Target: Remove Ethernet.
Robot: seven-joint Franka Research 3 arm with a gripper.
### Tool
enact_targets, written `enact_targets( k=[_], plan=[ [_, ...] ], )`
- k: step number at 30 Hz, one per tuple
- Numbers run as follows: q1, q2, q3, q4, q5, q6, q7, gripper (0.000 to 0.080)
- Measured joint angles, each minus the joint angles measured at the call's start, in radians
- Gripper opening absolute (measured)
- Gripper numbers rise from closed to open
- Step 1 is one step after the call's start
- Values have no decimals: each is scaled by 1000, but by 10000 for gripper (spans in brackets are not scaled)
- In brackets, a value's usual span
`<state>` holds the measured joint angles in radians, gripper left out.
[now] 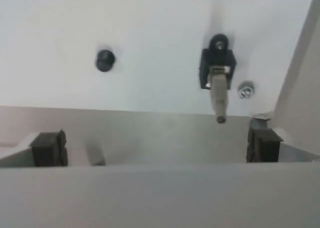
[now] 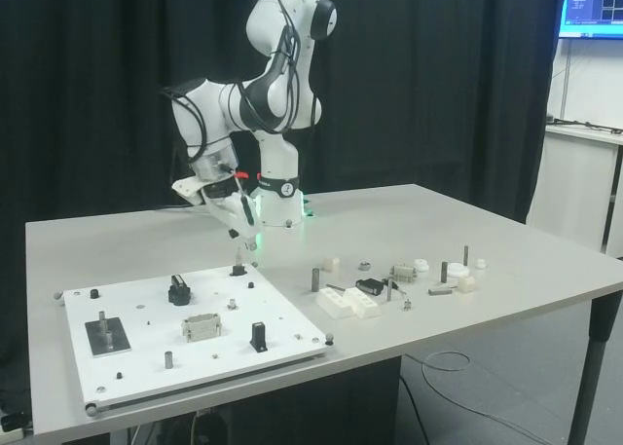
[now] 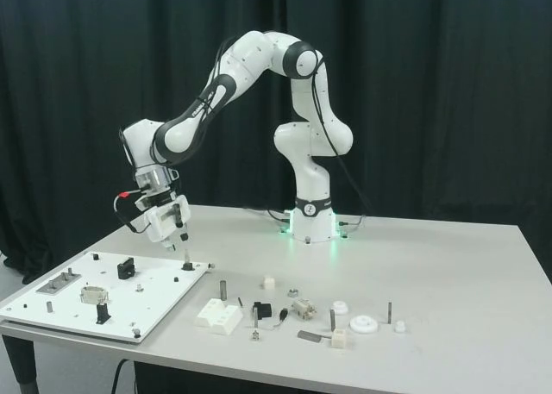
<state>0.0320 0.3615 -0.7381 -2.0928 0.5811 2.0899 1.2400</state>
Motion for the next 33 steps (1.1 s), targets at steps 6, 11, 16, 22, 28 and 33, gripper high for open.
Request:
enact_targets(
  k=[6,11,16,22,28,33],
  plan=[
    [0,0,0,-25,2,0,-11,800],
    [0,-1,-3,-42,2,3,-21,800],
    [0,-2,-9,-61,12,20,-34,800],
    [0,-3,-17,-86,50,45,-65,800],
    [0,-4,-19,-112,95,67,-107,800],
    [0,-4,-19,-131,124,89,-127,800]
  ],
)
